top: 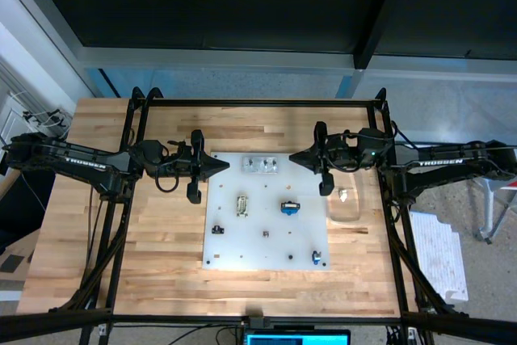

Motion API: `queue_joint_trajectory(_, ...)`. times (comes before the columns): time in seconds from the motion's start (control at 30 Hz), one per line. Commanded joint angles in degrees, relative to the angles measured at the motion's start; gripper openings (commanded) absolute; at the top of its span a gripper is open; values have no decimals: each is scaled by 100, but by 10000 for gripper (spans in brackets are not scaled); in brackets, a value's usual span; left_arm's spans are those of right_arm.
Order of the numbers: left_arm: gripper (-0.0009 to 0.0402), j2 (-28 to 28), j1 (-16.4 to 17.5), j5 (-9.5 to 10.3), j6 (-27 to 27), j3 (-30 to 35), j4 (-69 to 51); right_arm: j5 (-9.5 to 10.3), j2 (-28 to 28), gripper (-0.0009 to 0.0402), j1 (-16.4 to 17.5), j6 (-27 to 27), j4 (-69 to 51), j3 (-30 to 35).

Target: Pick the RJ45 connector and install on taskboard

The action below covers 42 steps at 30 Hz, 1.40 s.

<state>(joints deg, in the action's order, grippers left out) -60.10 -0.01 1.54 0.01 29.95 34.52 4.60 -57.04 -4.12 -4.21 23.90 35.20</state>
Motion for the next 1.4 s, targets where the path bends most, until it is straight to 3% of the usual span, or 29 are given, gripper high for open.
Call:
queue_joint_trajectory(0.03,0,-2,2,0,0,0,0,-28,26,0,2,20,4,-50)
queue_joint_trajectory(1.4,0,-2,2,0,-2,0,0,-13,28,0,101,15,127,-205)
